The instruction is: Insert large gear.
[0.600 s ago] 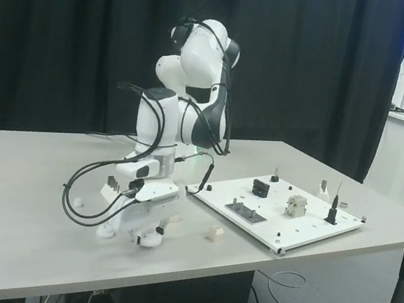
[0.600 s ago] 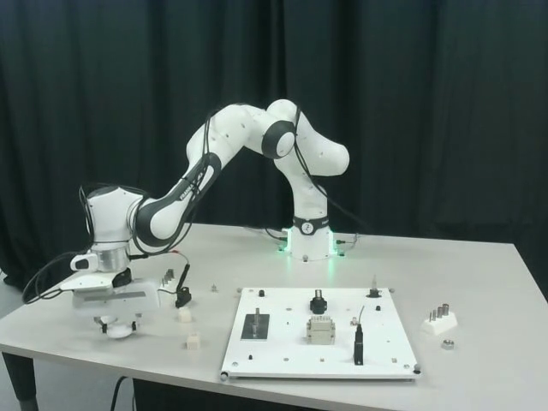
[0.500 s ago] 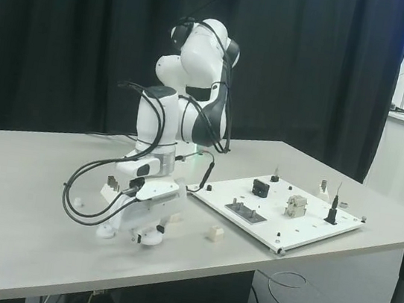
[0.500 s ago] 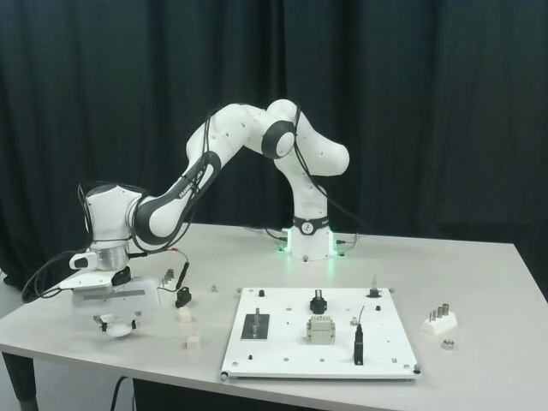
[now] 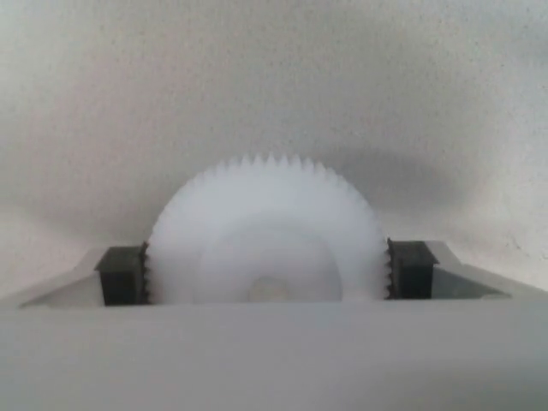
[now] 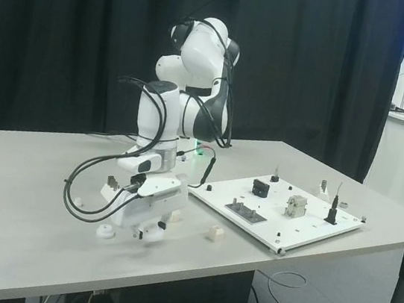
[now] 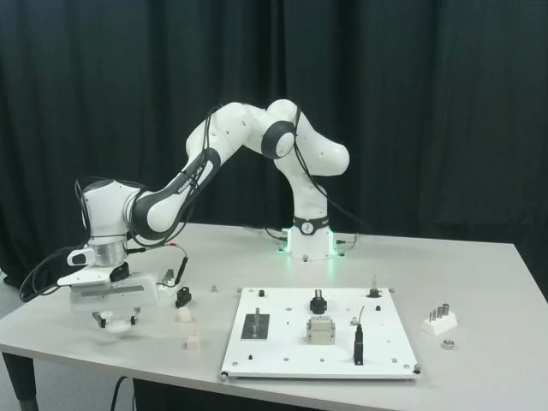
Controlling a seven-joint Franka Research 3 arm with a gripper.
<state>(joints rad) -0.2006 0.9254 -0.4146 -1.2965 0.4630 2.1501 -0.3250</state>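
The large gear (image 5: 267, 235) was clamped between the two black pads (image 5: 120, 274) of the gripper (image 5: 267, 278), one pad pressed to each side of its toothed rim, as the wrist view showed. It was a white gear with fine teeth all round and a small hub at its middle. Only grey table (image 5: 274, 77) was seen beyond it, with the gear's shadow cast on that surface.

In the first room view, the gripper (image 6: 147, 230) was held low over the near left part of the table (image 6: 33, 173), and the gear (image 6: 148, 235) was carried just clear of the surface. A small white round part (image 6: 105, 232) lay on the table just beside it. A small white block (image 6: 214, 233) sat between the gripper and the white board (image 6: 303, 237).

In the second room view, the gripper (image 7: 117, 318) was seen well apart from the board (image 7: 291, 355), with the gear (image 7: 119, 325) under it. On the board, a grey plate with upright pegs (image 7: 256, 325) was mounted, no gear upon it, along with a black round fitting (image 7: 318, 303) and a grey boxy part (image 7: 320, 330). Off to the far side, a small white stand (image 7: 439, 320) held several upright pins. A green light (image 7: 286, 246) was lit at the arm's base.
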